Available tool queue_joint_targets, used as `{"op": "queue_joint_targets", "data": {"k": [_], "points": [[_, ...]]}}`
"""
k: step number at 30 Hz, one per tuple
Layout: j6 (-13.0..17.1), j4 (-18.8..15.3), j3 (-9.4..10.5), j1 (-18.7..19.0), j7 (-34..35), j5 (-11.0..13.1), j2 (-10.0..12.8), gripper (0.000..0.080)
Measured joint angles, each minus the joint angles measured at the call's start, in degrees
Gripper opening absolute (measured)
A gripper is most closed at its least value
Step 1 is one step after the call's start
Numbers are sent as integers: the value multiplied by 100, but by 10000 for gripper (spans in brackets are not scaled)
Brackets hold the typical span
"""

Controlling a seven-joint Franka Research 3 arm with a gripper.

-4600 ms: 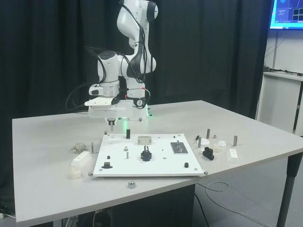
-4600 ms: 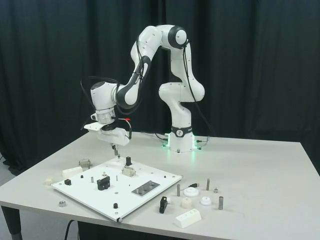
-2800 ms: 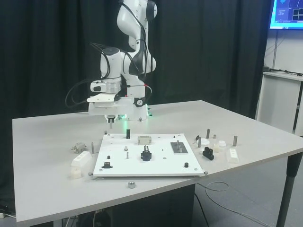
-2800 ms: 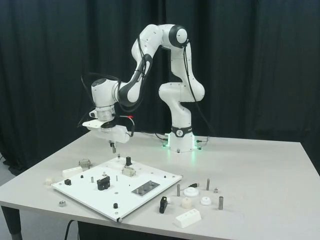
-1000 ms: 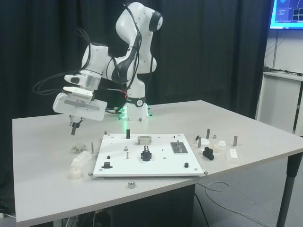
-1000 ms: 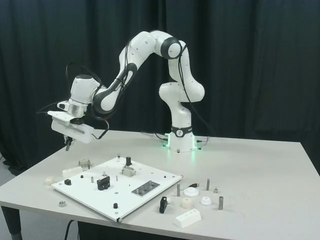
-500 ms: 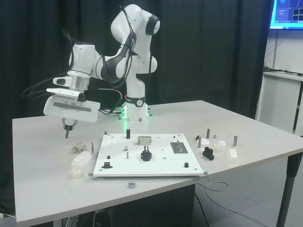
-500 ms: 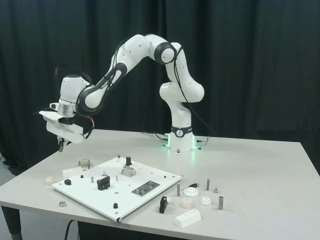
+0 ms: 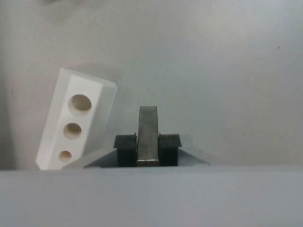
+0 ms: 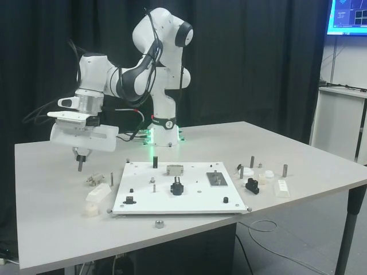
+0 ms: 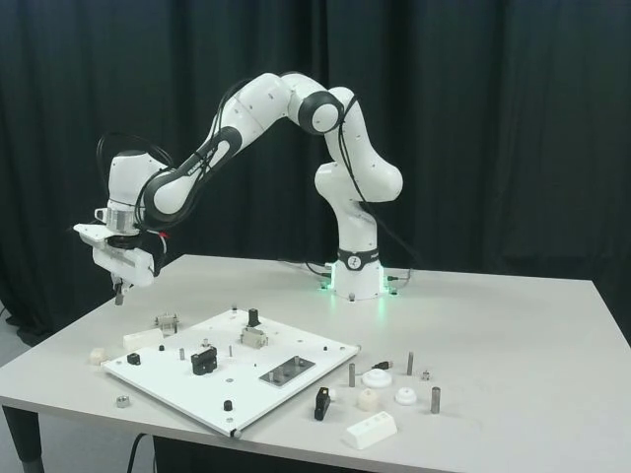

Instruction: Place square peg 4.

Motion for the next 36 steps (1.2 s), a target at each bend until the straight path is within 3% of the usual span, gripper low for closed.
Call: {"op": "queue_joint_targets", "data": {"k": [18,25,36], "points": [[-1111,754,14,-287,70,241,679,97],[-1317,920,62,-416,34,267,888,97],[-1384,1004,323,-702,-335,270,1100,97]]}}
